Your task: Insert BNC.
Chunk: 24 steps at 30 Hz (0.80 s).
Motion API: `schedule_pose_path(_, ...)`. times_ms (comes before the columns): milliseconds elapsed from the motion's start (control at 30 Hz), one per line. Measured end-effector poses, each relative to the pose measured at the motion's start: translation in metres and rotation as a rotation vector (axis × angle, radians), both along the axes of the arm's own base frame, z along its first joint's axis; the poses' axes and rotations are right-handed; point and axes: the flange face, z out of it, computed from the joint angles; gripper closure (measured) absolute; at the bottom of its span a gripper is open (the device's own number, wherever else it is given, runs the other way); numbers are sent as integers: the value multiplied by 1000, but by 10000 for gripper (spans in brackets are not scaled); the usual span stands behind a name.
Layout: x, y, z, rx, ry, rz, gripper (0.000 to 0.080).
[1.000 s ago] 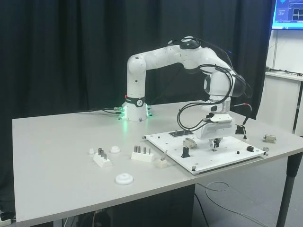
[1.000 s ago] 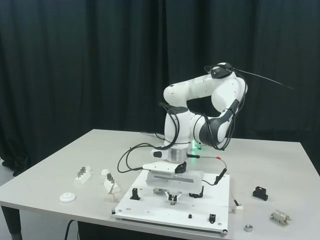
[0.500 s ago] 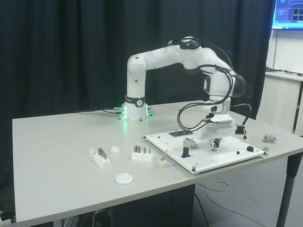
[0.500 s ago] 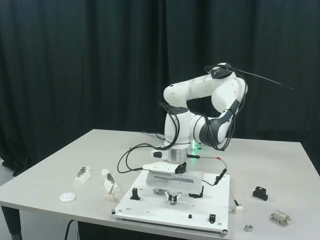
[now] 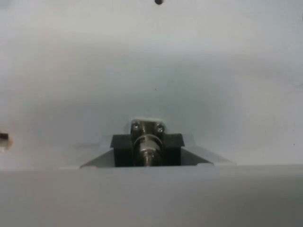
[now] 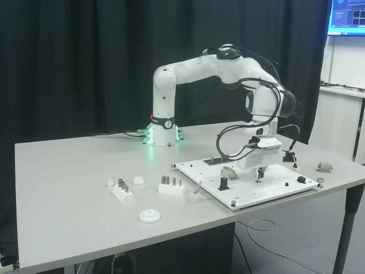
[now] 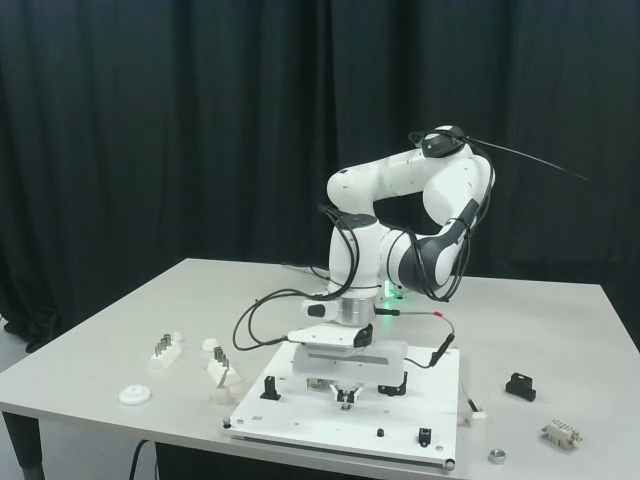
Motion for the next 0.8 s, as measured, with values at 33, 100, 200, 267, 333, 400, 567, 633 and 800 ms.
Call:
schedule_pose_path(33, 0, 0, 0, 0, 0, 8, 680)
schedule_pose_path(100, 0, 0, 0, -2, 1, 27, 680)
schedule_pose_path(200, 0, 0, 0, -3, 3, 57, 680)
schedule_pose_path(267, 0, 0, 0, -5, 4, 77, 680)
schedule_pose_path(333, 0, 0, 0, -6, 5, 99, 680)
schedule_pose_path(400, 0, 0, 0, -7, 7, 122, 680)
schedule_pose_path(567, 0, -1, 0, -9, 8, 159, 680)
schedule_pose_path(633, 0, -1, 0, -10, 9, 171, 680)
schedule_pose_path(800, 0, -1, 0, -10, 11, 196, 680)
